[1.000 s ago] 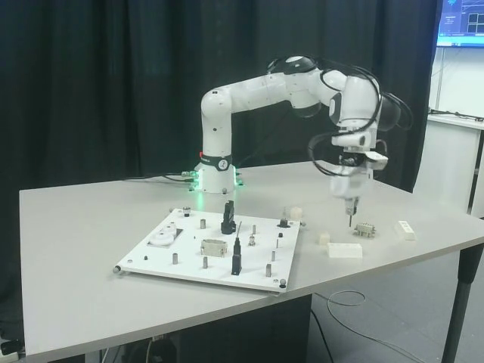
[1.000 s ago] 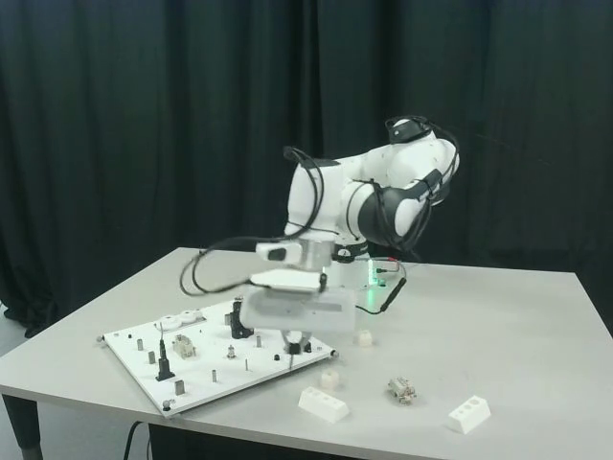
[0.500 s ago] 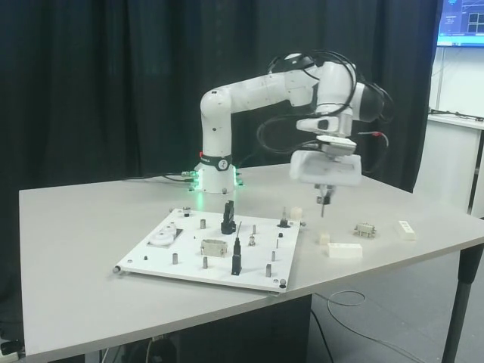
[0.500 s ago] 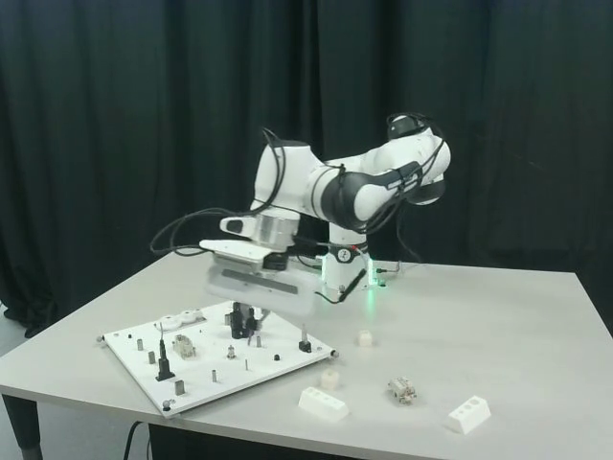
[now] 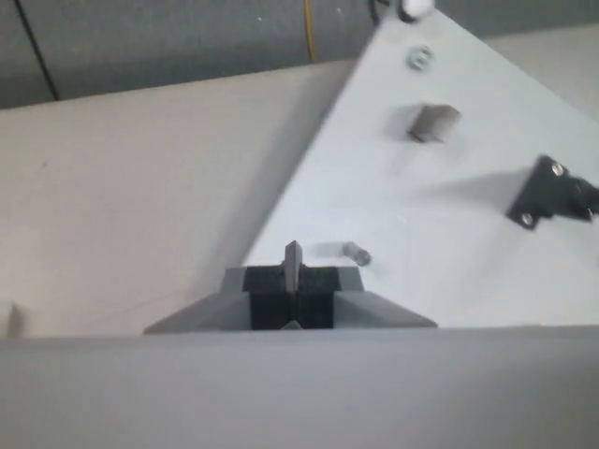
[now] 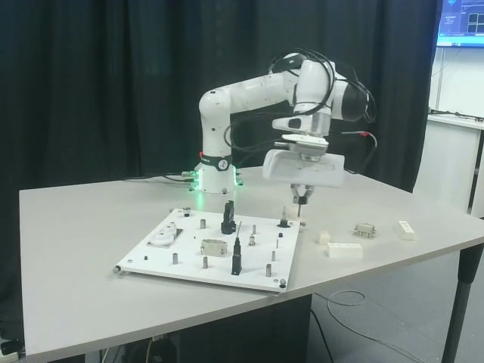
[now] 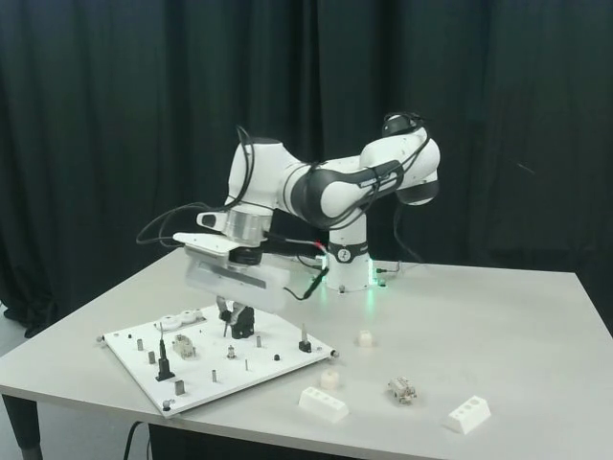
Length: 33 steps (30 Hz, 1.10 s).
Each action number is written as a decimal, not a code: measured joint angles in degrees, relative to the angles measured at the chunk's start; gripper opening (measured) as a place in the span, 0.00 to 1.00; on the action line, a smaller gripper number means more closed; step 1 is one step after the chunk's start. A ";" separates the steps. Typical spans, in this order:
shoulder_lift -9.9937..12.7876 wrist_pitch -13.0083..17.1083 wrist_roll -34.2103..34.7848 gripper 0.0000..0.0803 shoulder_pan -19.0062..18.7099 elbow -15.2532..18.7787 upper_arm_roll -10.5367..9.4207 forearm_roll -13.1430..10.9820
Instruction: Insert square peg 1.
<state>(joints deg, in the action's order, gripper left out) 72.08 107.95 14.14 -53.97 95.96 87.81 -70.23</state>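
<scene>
My gripper (image 6: pixel 301 198) hangs over the far right edge of the white board (image 6: pixel 189 261), close to a black holder (image 6: pixel 283 222). It is shut on a thin grey square peg (image 5: pixel 293 260) that sticks out between the black fingers (image 5: pixel 267 299). In the second room view the gripper (image 7: pixel 225 311) is above the board's (image 7: pixel 206 388) middle, with the peg (image 7: pixel 225 328) pointing down and clear of the surface. In the wrist view the peg tip lies just over the board's edge (image 5: pixel 309 178), beside a small grey pin (image 5: pixel 356 253).
The board carries a black post (image 6: pixel 228 219), a black tool (image 6: pixel 236 257), a grey connector block (image 6: pixel 215 246) and several short pins. On the table to its right lie a white cube (image 6: pixel 324 237), two white blocks (image 6: pixel 344 249) (image 6: pixel 407 229) and a metal connector (image 6: pixel 365 228).
The arm has swung from above the loose parts on the table's right side across to the board, carrying the peg with it. The hand has turned during the move.
</scene>
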 joint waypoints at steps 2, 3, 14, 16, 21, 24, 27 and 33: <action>0.00 -0.54 2.15 0.03 0.52 0.05 0.27 0.00; 0.00 -0.80 3.16 0.03 0.77 0.10 0.41 -0.01; -0.01 -4.74 7.00 0.03 3.27 1.63 2.50 -1.39; -0.01 -5.30 6.94 0.03 3.49 2.10 2.89 -1.68; -0.01 -6.59 5.85 0.03 3.91 3.50 3.77 -2.58; 0.00 -7.10 5.00 0.03 4.22 4.40 4.10 -3.09; 0.00 -7.23 4.36 0.03 4.62 5.42 4.26 -3.44; 0.08 -7.99 4.25 0.03 5.51 7.68 4.76 -3.60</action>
<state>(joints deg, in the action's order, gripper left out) 72.15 99.96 18.39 -48.46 103.64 92.57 -73.83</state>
